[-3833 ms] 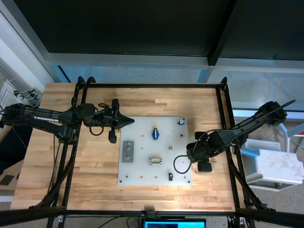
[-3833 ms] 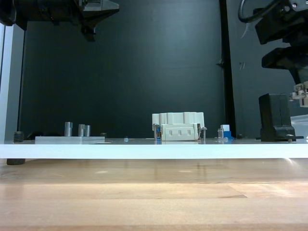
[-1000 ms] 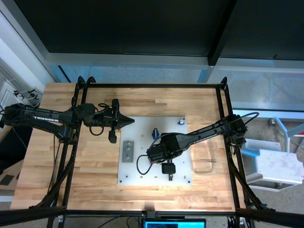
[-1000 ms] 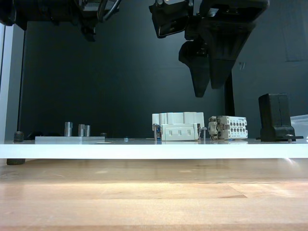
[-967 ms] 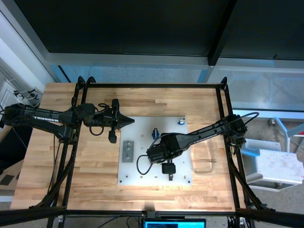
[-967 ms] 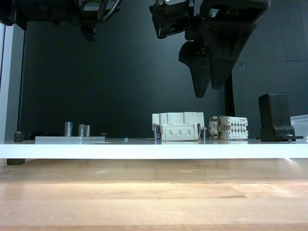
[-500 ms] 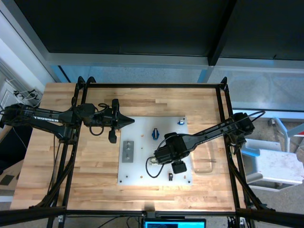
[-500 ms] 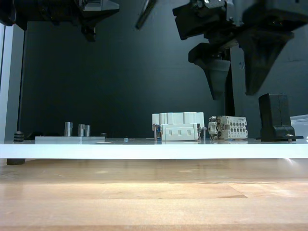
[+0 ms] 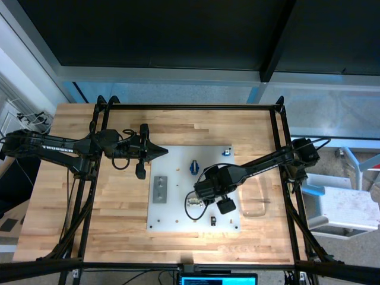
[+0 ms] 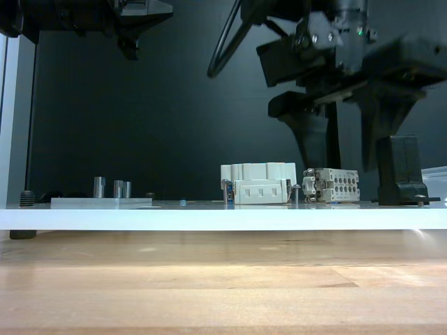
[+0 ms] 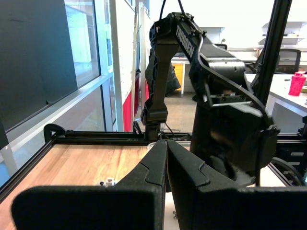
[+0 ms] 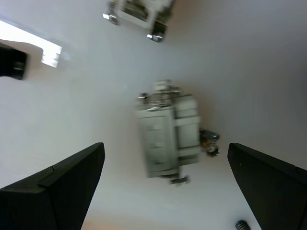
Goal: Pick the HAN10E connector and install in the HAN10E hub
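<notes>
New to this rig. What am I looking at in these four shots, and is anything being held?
It's a two-armed robot at a wooden table. One camera looks down from above, one looks level from the table edge, and one rides on each wrist. The left gripper is parked at the left, shut and empty. The right gripper hangs open above the white plate, holding nothing. On the plate the HAN10E connector lies loose beside the fixed HAN10E hub.
</notes>
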Controlling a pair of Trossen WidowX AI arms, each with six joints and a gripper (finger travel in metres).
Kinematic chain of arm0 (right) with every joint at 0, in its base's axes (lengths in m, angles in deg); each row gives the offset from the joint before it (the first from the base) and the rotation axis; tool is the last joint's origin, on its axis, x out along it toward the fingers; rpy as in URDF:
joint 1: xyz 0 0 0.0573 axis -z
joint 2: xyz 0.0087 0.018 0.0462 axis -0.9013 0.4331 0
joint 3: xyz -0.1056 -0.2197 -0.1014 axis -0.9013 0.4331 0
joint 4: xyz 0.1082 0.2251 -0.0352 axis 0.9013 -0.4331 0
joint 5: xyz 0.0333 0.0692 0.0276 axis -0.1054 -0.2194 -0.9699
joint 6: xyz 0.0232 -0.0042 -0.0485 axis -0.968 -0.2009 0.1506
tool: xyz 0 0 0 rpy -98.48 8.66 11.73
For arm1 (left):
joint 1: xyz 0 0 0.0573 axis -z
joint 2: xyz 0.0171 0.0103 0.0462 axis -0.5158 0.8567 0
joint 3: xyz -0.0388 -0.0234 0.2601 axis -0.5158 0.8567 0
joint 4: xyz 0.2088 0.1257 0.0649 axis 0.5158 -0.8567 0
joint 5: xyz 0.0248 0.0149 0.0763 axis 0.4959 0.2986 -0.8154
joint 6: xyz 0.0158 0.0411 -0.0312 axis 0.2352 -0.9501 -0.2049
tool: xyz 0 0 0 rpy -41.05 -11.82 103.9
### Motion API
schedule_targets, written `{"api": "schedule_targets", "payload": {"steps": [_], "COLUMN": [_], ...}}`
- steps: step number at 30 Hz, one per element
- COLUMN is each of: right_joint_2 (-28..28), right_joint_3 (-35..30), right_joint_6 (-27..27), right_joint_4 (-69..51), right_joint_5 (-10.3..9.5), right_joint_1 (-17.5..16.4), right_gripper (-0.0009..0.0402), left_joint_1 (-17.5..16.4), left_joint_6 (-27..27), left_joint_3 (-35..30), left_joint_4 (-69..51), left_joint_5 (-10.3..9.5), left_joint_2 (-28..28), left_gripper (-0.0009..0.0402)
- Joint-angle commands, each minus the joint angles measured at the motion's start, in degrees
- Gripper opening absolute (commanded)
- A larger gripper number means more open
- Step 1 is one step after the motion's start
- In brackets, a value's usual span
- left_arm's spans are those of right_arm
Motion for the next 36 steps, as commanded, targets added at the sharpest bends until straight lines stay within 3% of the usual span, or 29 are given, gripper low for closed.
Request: {"api": "schedule_targets", "payload": {"steps": [1,10,14,28,36], "right_joint_2": [-0.1,-0.1,-0.1,1.3,1.9], "right_joint_3": [0.2,0.6,1.5,2.0,2.3], "right_joint_6": [1.5,3.4,3.5,5.1,5.2], "right_joint_4": [0.4,0.8,2.3,4.2,4.5], "right_joint_5": [-0.04,-0.61,-2.45,-2.95,-3.3], "right_joint_1": [0.0,0.5,0.6,1.1,1.5], "right_gripper": [0.0358,0.0316,0.0302,0.028,0.0245], "left_joint_1": [0.0,0.0,0.0,0.0,0.0], "left_joint_6": [0.0,0.0,0.0,0.0,0.0], "left_joint_3": [0.0,0.0,0.0,0.0,0.0], "left_joint_4": [0.0,0.0,0.0,0.0,0.0], "left_joint_5": [0.0,0.0,0.0,0.0,0.0], "left_joint_2": [0.0,0.0,0.0,0.0,0.0], "left_gripper": [0.0,0.0,0.0,0.0,0.0]}}
